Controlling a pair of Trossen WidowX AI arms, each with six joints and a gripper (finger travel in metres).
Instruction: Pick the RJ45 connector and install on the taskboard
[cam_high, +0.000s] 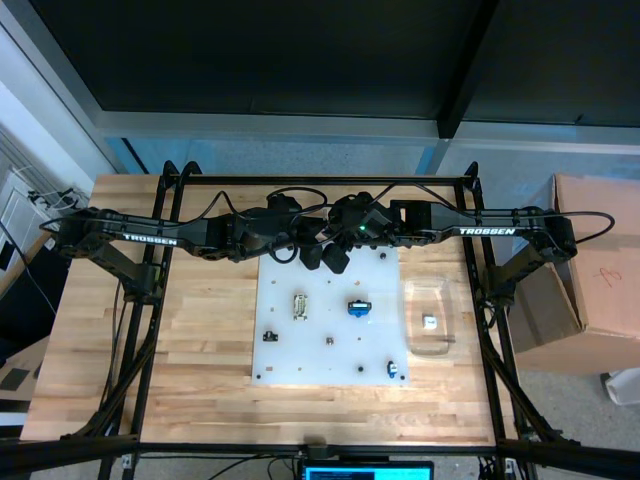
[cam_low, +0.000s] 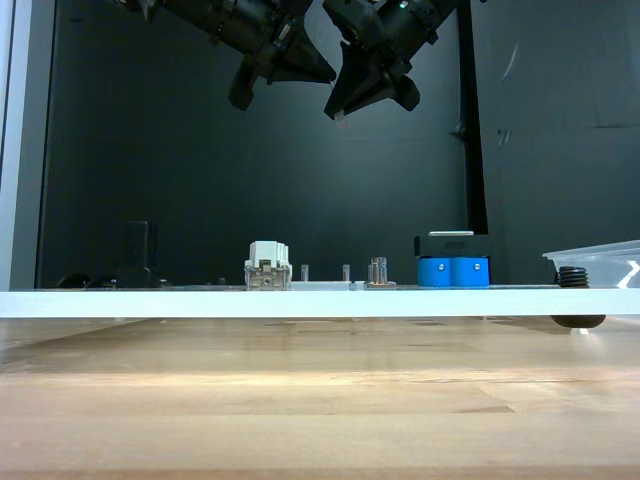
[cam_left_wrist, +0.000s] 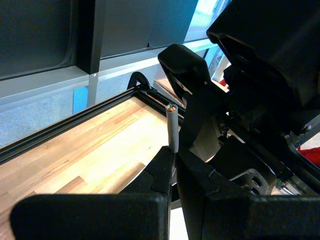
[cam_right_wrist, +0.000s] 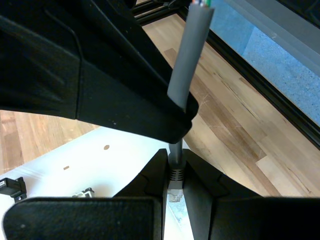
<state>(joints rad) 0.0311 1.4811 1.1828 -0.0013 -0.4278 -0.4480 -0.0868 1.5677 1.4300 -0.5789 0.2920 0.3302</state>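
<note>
Right pincer (cam_right_wrist: 174, 153): up high over the far edge of the board (cam_high: 300, 350), clenched on the connector (cam_right_wrist: 174, 187), with the plug body pinched between its two fingers.
Left pincer (cam_left_wrist: 172, 156): right up against the right one, nose to nose in mid-air, and clamped on the connector's grey cable (cam_left_wrist: 172, 129).
Connector: held off the board, well above it and clear of any seat. Both pincers have it, the right on the plug and the left on the cable.
Cable: a short, straight stub that runs from the plug past the left pincer's finger. Its cut end is free, with coloured wire tips showing.
Arms: both stretch in level from the desk (cam_high: 210, 340) edges and meet over the middle of the board's far side.
Board: white and flat on the desk. A pale grey socket (cam_low: 268, 268) stands left of centre and a blue block (cam_low: 452, 271) to its right, with small fittings nearer the front edge.
Tray (cam_high: 445, 300): clear plastic, on the desk just right of the board, with a small white piece (cam_high: 430, 322) inside. What that piece is, I cannot tell.
</note>
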